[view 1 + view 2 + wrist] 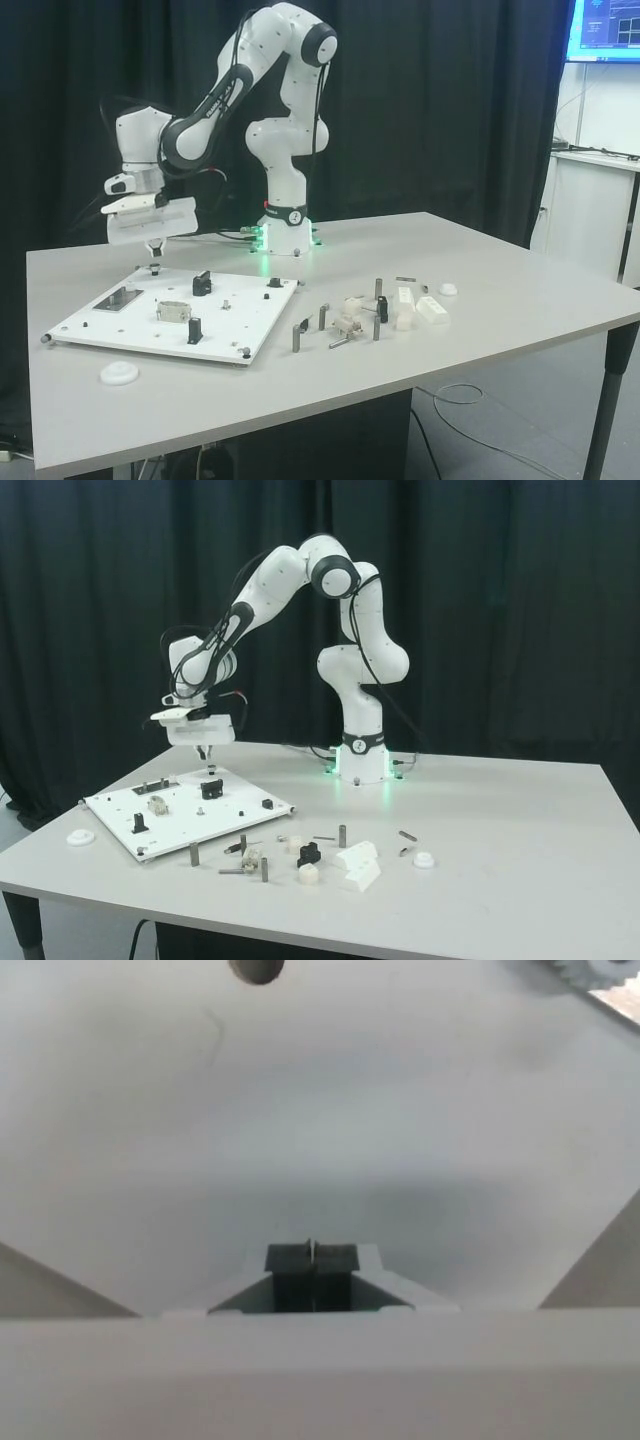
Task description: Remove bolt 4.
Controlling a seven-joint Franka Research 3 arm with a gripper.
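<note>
Wrist view: the gripper [311,1260] shows two black fingertips pressed together with only a thin seam between them and nothing clamped; below lies the plain white face of the board [320,1130], with one dark hole [257,969] and a toothed part [600,972] cut off at the frame's margins; no bolt head can be found here.

First room view: the white arm [235,80] reaches from its base at the bench's far edge out over the board's [250,320] far left corner; the gripper [153,243] hangs just above that corner, apart from the surface; black fixtures [201,284] stand on the board, and loose parts [375,310] lie on the grey bench [500,290] beside the board's right edge; a white disc [119,373] rests near the bench's front left.

Second room view: the gripper [203,751] hovers over the board's [180,825] far edge; small studs dot the board, yet none carries a readable number.

Bolt 4: I cannot tell which stud it is; judging by the gripper's position, it is likely near the board's far corner beneath it.

Doing the step well: part the fingertips before descending; centre squarely over the bolt; come straight down; close on the head; lift along the bolt's axis without tilt.

Hidden or unclear: the spot directly under the fingertips; bolt labels; the toothed part's full outline.
</note>
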